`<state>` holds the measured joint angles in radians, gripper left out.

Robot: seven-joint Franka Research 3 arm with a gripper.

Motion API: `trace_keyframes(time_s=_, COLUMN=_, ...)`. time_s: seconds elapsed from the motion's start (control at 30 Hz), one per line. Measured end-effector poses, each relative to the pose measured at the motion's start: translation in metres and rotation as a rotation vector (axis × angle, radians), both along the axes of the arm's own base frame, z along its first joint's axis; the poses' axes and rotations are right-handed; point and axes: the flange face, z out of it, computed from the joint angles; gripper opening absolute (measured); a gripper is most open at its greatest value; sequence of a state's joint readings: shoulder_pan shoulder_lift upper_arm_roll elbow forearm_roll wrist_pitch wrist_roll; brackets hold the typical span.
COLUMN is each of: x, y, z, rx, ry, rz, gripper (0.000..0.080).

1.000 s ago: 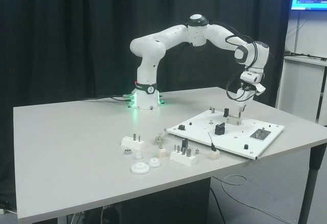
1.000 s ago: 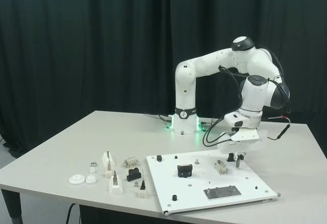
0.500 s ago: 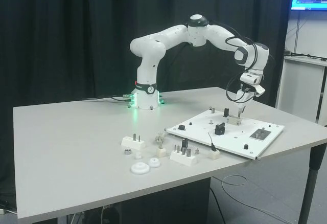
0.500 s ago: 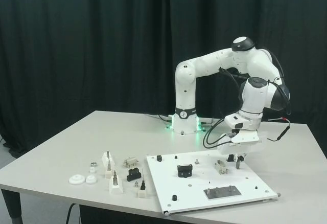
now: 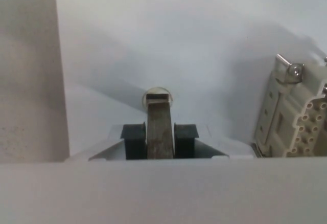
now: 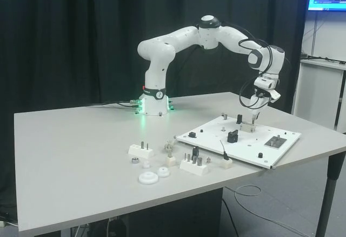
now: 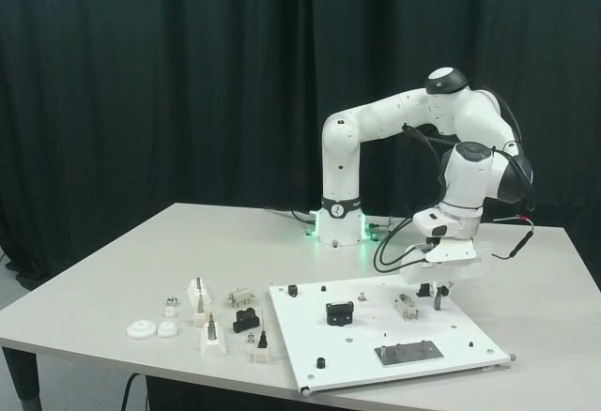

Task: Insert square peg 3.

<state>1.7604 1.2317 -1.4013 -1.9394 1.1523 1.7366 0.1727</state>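
Note:
In the wrist view my gripper (image 5: pixel 159 141) is shut on square peg 3 (image 5: pixel 158 124), a grey metal bar held between two black fingertips (image 5: pixel 134 140). The peg's lower end sits on a round socket (image 5: pixel 145 96) in the white board (image 5: pixel 168 40); how deep it reaches cannot be seen. From the room views the gripper (image 6: pixel 255 113) (image 7: pixel 439 294) hangs just over the far side of the board (image 6: pixel 243 139) (image 7: pixel 366 336), with the peg (image 7: pixel 438 302) pointing straight down.
A multi-pin connector (image 5: pixel 291 116) stands on the board close beside the peg. Black blocks (image 6: pixel 232 136) (image 7: pixel 338 312) and a grey metal plate (image 6: pixel 276 142) also sit on the board. White holders with parts (image 6: pixel 194 165) and gears (image 6: pixel 147 178) lie on the table (image 6: pixel 70 145).
Over the last second the wrist turned and the hand sank slightly toward the board with the peg. During the last half second nothing has visibly moved.

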Motion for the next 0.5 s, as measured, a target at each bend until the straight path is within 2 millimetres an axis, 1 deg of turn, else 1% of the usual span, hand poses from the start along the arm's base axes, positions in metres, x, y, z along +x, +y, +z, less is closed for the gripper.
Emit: trace_keyframes(time_s=0.5, x=0.0017, y=0.0008, z=0.0003, rx=0.007, ry=-0.015, rz=-0.005, gripper=0.0113)
